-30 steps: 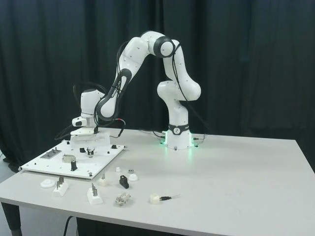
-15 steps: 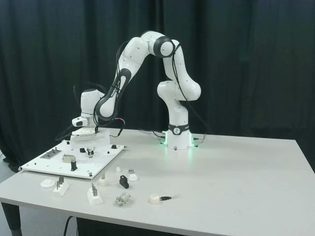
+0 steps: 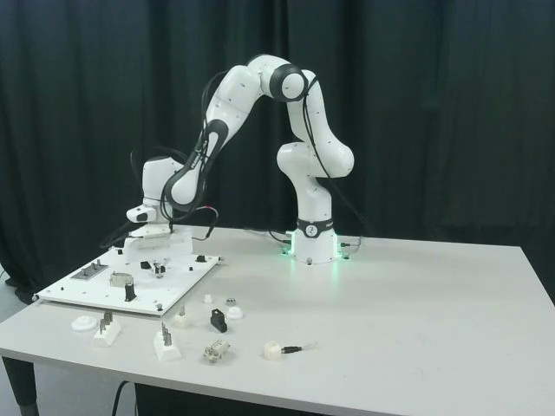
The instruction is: Insert BNC.
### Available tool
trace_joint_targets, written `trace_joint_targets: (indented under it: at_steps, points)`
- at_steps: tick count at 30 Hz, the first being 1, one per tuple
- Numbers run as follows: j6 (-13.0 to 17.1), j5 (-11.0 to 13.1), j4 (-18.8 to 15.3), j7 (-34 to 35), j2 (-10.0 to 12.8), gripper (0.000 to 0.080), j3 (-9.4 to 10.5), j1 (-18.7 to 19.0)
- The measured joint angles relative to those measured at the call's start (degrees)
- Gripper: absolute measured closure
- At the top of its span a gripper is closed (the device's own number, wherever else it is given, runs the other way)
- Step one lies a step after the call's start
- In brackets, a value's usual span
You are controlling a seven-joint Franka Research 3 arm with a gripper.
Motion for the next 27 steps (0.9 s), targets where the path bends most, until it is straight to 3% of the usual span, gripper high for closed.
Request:
trace_joint_targets:
  at_steps: [10,27]
  points:
    - [-0.1,2.1,0.0,-6.5,0.0,0.0682,-0.01,-0.1]
    - [-0.6,2.5,0.1,-14.0,-0.1,0.0682,-0.13,-0.1]
